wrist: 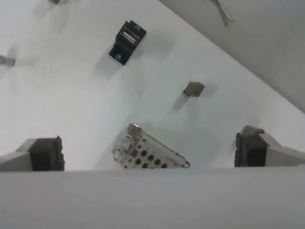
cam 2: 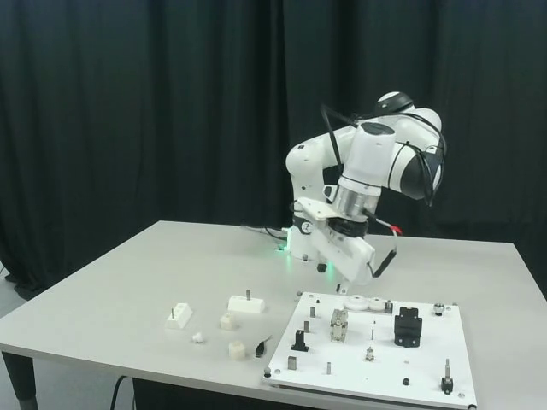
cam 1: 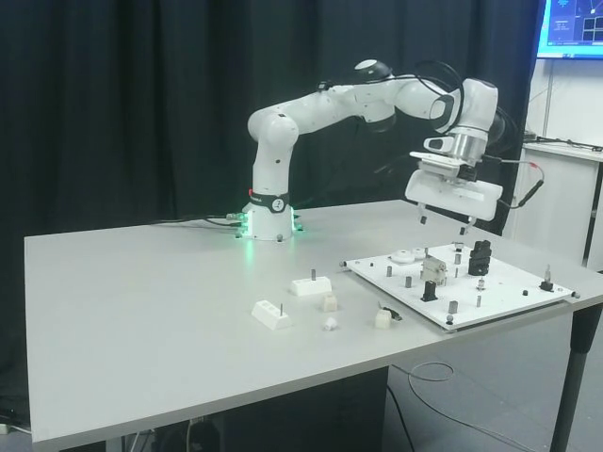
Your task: Pick round peg 1.
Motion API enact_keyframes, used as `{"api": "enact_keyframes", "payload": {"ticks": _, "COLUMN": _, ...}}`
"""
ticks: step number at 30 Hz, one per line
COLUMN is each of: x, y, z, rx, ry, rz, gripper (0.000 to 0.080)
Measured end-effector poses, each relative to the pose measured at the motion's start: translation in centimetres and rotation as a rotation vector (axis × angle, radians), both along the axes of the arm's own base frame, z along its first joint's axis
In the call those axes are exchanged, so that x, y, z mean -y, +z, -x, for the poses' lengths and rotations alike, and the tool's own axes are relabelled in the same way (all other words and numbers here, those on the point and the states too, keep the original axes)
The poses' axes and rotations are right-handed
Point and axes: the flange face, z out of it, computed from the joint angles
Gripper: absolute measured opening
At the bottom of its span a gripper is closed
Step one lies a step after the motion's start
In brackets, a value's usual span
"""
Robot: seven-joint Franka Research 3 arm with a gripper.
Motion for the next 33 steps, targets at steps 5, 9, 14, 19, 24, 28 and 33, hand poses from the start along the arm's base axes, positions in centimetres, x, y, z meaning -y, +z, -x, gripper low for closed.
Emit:
{"api": "enact_keyframes", "payload": {"ticks": 5, "x": 0.2, "y": 0.4, "z": 0.5, "rx": -0.016, "ry": 0.074, "rz": -0.008, "gripper": 0.0800}}
{"api": "enact_keyframes", "payload": {"ticks": 9, "x": 0.2, "y": 0.6, "z": 0.7, "rx": -0.029, "ry": 0.133, "rz": -0.012, "gripper": 0.0800}}
{"api": "enact_keyframes", "payload": {"ticks": 14, "x": 0.4, "y": 0.6, "z": 0.8, "rx": -0.039, "ry": 0.181, "rz": -0.017, "gripper": 0.0800}}
{"api": "enact_keyframes", "payload": {"ticks": 19, "x": 0.6, "y": 0.6, "z": 0.9, "rx": -0.046, "ry": 0.219, "rz": -0.015, "gripper": 0.0800}}
{"api": "enact_keyframes", "payload": {"ticks": 24, "x": 1.0, "y": 0.5, "z": 0.9, "rx": -0.048, "ry": 0.242, "rz": -0.016, "gripper": 0.0800}}
{"api": "enact_keyframes", "payload": {"ticks": 28, "x": 1.3, "y": 0.4, "z": 1.0, "rx": -0.054, "ry": 0.266, "rz": -0.014, "gripper": 0.0800}}
{"api": "enact_keyframes", "payload": {"ticks": 33, "x": 1.9, "y": 0.3, "z": 1.0, "rx": -0.060, "ry": 0.295, "rz": -0.009, "gripper": 0.0800}}
